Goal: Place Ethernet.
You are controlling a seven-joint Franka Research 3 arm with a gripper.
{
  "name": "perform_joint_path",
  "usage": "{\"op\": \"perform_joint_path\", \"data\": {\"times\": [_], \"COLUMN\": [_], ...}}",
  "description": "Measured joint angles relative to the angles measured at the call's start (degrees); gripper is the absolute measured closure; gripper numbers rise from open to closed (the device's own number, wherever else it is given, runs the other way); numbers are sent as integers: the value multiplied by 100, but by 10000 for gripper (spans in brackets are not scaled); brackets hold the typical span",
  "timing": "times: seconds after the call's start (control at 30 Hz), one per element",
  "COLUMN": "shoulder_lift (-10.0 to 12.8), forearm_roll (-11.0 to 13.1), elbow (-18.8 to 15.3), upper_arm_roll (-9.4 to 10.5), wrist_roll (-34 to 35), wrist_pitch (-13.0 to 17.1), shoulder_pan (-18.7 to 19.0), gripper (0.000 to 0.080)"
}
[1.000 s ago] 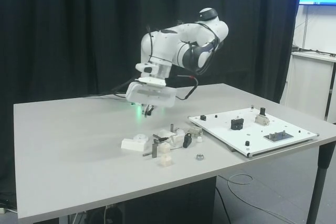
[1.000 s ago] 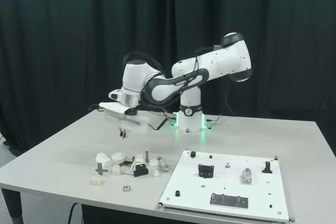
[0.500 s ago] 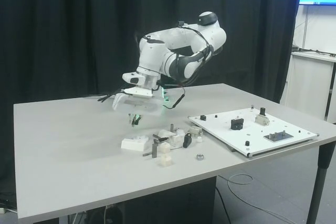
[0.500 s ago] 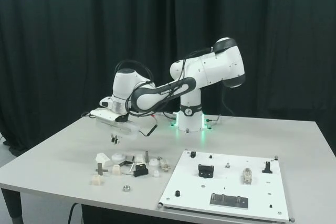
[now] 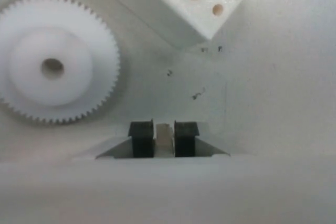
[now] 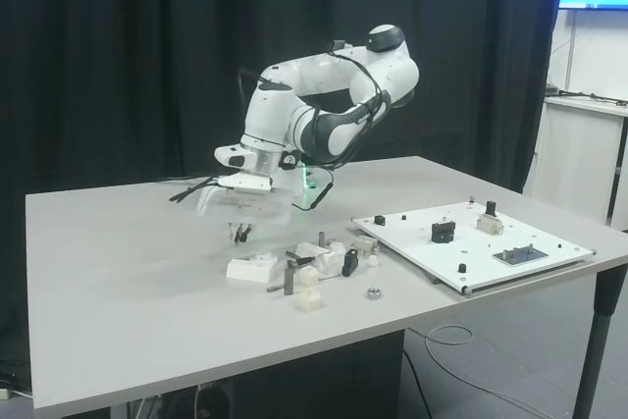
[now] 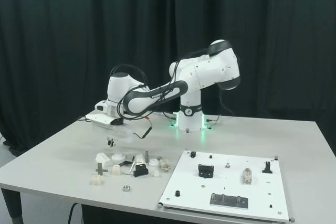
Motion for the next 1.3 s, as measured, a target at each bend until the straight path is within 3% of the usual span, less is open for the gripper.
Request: {"op": "perform_joint_path", "data": {"times": [0.33,0.37,0.5,0.53,0.73,0.77,1.3], "shoulder_lift": [1,1,1,1,1,1,1], "forearm_roll": [87,89,95,95,95,95,79], "elbow": [83,91,127,139,212,224,371], "upper_arm_roll": [47,47,43,39,-19,-33,-224], "wrist_roll": [-73,-73,-73,-73,-73,-73,-73], "wrist_pitch": [-2,-2,-1,-1,-1,-1,-110], "shoulder_pan": [-124,-129,-145,-147,-154,-154,-154], "gripper": [723,466,466,135,135,36,3]}}
